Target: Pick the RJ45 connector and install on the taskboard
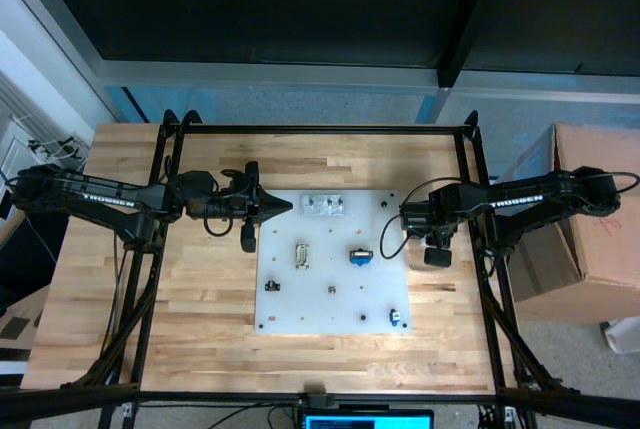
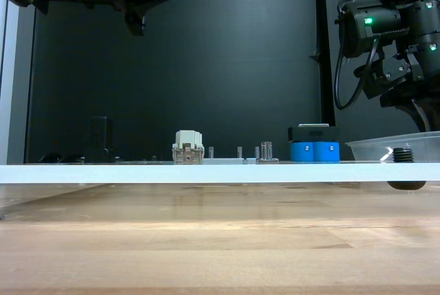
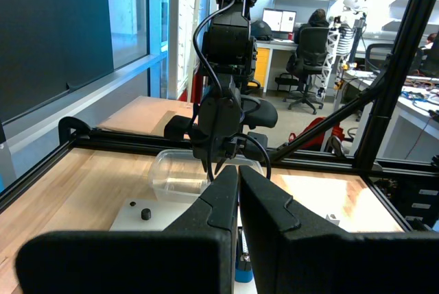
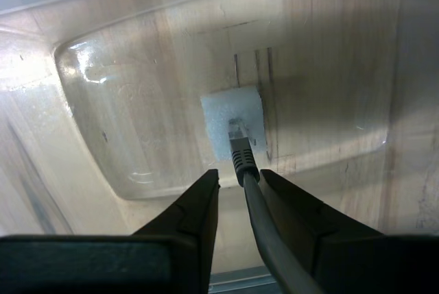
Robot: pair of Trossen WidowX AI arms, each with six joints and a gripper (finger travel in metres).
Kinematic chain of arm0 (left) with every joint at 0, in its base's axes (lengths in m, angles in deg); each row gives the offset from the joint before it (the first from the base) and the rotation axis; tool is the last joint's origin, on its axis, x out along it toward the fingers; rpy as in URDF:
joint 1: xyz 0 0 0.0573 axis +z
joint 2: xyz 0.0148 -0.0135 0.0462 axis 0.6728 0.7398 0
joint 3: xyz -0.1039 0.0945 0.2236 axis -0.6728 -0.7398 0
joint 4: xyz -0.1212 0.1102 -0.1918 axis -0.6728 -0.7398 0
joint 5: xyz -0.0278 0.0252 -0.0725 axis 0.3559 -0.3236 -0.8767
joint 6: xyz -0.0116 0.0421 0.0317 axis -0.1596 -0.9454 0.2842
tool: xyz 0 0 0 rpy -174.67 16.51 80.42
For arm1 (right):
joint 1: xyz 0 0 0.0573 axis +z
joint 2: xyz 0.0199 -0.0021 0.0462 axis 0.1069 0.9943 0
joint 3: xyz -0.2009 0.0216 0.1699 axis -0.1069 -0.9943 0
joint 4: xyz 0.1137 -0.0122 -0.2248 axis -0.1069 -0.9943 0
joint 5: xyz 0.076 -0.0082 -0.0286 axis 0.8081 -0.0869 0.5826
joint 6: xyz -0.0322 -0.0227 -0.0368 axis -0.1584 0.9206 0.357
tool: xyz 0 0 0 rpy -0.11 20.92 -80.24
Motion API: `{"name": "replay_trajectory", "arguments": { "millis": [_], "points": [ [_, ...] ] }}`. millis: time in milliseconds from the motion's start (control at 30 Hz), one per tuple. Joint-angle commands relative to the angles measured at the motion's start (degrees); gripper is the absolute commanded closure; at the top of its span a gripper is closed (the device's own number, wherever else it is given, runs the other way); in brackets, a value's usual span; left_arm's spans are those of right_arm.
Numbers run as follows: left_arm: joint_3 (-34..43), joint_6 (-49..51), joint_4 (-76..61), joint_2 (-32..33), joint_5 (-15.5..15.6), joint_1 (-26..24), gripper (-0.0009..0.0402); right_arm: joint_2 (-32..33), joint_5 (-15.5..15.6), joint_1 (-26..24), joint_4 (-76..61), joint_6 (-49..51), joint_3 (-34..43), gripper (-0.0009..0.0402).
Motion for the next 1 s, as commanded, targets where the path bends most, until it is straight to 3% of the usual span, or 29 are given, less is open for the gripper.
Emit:
{"name": "replay_trajectory", "arguments": {
  "millis": [33, 133, 500, 1000],
  "points": [
    [0.00, 0.00, 0.00, 0.02, -0.02, 0.02, 0.0393, -0.04, -0.02, -0.11, -0.11, -0.02, 0.02, 0.0354],
    [0.00, 0.00, 0.02, 0.02, -0.02, 0.02, 0.0393, -0.04, -0.02, -0.11, -0.55, 0.04, 0.00, 0.0398],
    [0.00, 0.00, 0.00, 0.02, -0.02, 0.02, 0.0393, -0.61, -0.02, -0.09, -2.38, 0.02, 0.85, 0.0394],
    [0.00, 0.00, 0.02, 0.02, -0.02, 0.02, 0.0393, -3.82, -0.04, -0.09, -13.46, 0.48, 11.43, 0.0394]
  ]
}}
